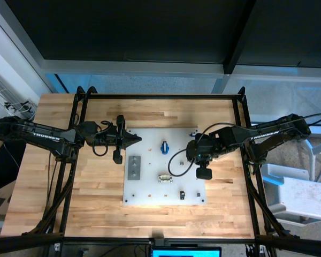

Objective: Pick the 16mm bar from the taskboard and place it in the container

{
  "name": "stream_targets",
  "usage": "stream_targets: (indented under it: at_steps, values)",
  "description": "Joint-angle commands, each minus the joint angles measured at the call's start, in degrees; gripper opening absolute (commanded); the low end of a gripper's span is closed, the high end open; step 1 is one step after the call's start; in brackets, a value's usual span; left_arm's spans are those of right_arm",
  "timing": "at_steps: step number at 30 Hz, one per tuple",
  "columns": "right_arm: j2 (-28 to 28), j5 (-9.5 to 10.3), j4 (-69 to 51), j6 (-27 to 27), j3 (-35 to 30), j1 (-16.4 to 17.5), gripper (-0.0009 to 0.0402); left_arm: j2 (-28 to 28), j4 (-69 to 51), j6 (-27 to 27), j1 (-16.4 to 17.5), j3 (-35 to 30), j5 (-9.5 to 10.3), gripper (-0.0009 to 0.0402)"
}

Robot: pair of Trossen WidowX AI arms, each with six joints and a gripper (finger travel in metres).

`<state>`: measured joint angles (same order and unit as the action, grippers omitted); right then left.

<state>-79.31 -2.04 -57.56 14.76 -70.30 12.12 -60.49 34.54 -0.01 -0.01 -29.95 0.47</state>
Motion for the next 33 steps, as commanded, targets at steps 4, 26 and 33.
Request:
stream_targets:
  at_steps: [4, 26, 33]
  values:
    - [0.0, -0.11, -0.26, 3.37, -0.07, 3.1, 0.0, 0.02, 0.0, 0.0, 0.0, 0.0, -0.02, 0.0]
    - [-4.68, -1.42, -1.97, 13.44, -0.04, 14.19, 0.0003, 0.0, 0.0, 0.0, 0.0, 0.0, -0.02, 0.0]
    - [-6.45, -1.4, -1.86, 16.57, -0.04, 16.39, 0.0029, 0.0, 0.0, 0.0, 0.02, 0.0, -0.02, 0.0]
